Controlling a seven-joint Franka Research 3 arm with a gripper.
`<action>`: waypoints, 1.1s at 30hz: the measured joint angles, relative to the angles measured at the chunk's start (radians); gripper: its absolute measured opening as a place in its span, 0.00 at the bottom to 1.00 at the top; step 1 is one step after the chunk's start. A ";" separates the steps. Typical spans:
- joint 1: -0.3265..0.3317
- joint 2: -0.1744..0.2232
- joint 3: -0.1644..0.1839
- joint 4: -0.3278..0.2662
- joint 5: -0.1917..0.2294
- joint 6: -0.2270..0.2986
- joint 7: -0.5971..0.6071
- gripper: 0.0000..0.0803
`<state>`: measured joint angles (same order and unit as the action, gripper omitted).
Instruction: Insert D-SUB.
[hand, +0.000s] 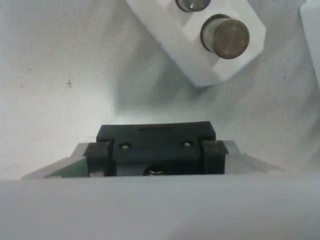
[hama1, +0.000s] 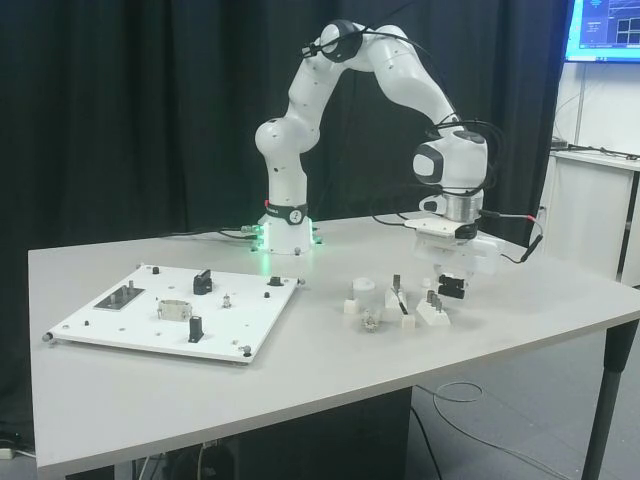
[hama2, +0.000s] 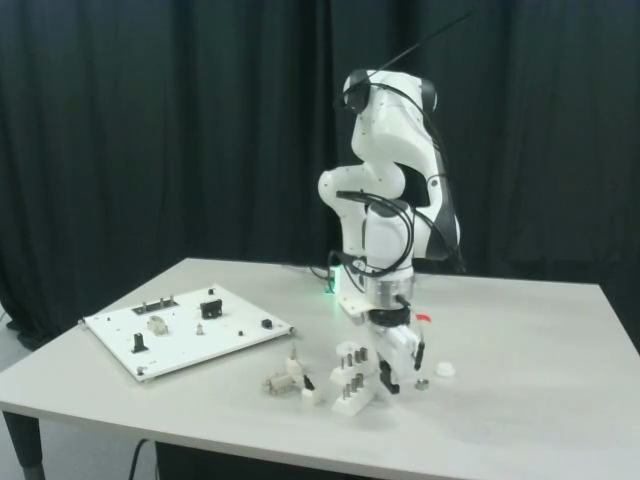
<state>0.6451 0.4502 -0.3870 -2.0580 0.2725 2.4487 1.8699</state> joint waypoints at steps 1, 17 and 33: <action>0.000 -0.001 -0.001 0.000 -0.004 -0.004 0.000 0.48; -0.018 -0.086 -0.025 -0.011 -0.140 -0.167 -0.001 0.48; -0.094 -0.237 -0.030 -0.086 -0.281 -0.263 -0.028 0.48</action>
<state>0.5507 0.2131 -0.4168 -2.1443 -0.0082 2.1861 1.8421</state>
